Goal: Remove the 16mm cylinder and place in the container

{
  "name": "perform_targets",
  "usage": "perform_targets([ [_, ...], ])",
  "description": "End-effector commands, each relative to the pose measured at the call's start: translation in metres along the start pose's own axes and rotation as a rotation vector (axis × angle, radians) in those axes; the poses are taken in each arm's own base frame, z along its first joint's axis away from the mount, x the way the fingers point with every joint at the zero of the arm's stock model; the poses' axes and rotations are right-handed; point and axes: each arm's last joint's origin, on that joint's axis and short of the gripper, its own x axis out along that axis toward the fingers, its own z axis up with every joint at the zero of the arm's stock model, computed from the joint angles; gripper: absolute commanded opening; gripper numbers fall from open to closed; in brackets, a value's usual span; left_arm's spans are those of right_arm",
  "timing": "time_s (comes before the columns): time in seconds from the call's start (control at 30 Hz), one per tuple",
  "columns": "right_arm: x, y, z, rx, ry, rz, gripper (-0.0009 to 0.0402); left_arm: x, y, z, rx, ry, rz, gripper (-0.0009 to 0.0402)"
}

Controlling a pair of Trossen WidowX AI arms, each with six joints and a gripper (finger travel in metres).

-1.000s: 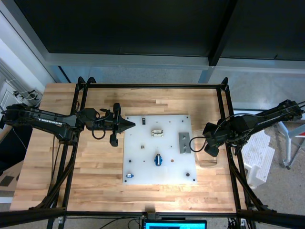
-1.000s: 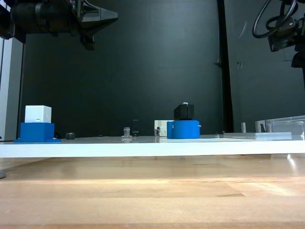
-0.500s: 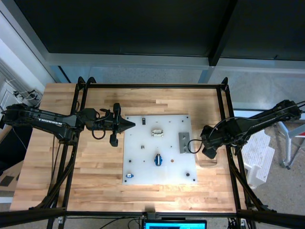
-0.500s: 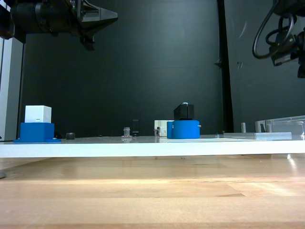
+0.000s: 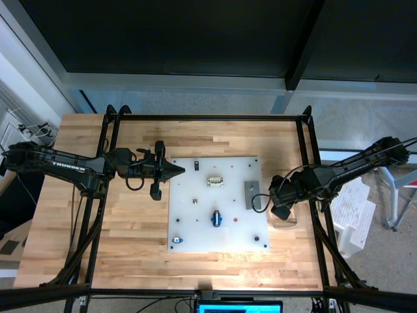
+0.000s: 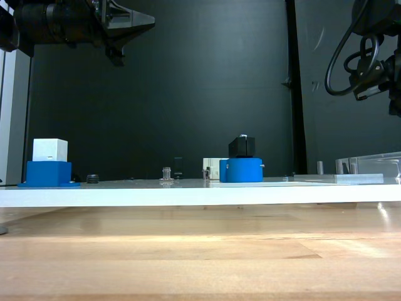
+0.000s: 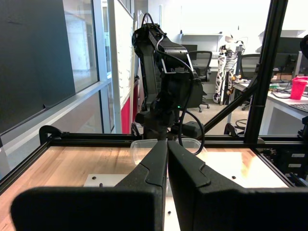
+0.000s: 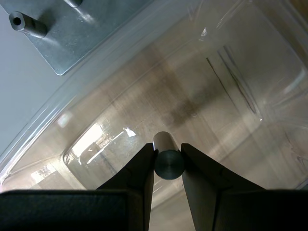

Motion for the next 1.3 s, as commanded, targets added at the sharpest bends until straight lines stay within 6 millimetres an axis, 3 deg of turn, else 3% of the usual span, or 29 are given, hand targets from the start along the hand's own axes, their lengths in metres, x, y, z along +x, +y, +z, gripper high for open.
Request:
perform_targets([
  [0.03, 0.005, 0.001, 0.000, -0.003, 0.010, -0.014, 0.0000, 0.000, 0.000, 0.000, 0.000, 0.000, 0.000, 0.0000],
  [0.4, 0.025, 0.001, -0.003, 0.006, 0.024, -0.033, 0.0000, 0.000, 0.000, 0.000, 0.000, 0.000, 0.000, 0.0000],
  [1.3, 0.027, 0.000, -0.004, 0.005, 0.027, -0.035, 0.0007, 0.000, 0.000, 0.000, 0.000, 0.000, 0.000, 0.0000],
])
